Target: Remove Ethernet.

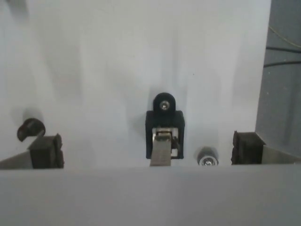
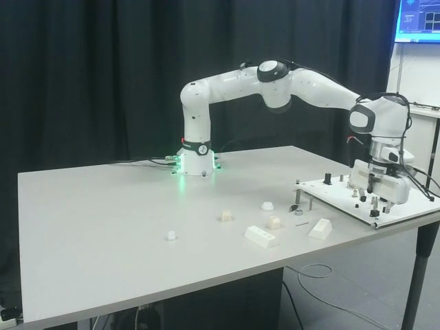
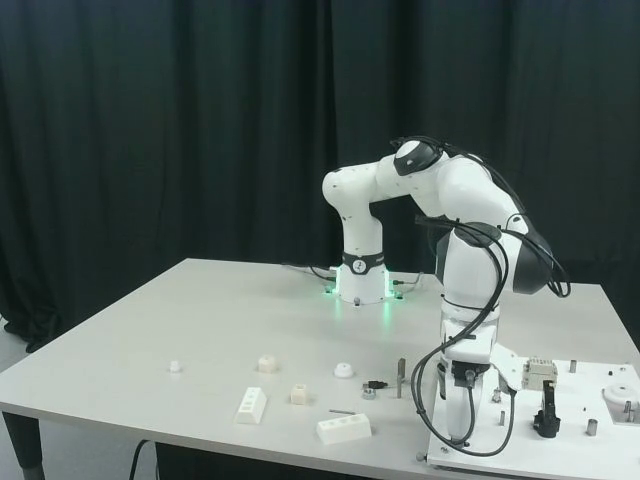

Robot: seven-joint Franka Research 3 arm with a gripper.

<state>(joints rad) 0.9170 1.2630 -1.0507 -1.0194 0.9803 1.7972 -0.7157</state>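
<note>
your jaws point(image 1: 146, 150) stand open, 1 finger point(image 1: 46, 151) each side of the ethernet plug point(image 1: 161, 149). plug seated in its black socket point(image 1: 164, 126) on the white board point(image 2: 357, 199), at the desk point(image 2: 124, 213) edge.

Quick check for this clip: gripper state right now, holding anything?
Gripper: open, holding nothing; its fingers stand wide apart on either side of the Ethernet plug, which sits in its black socket.
</note>
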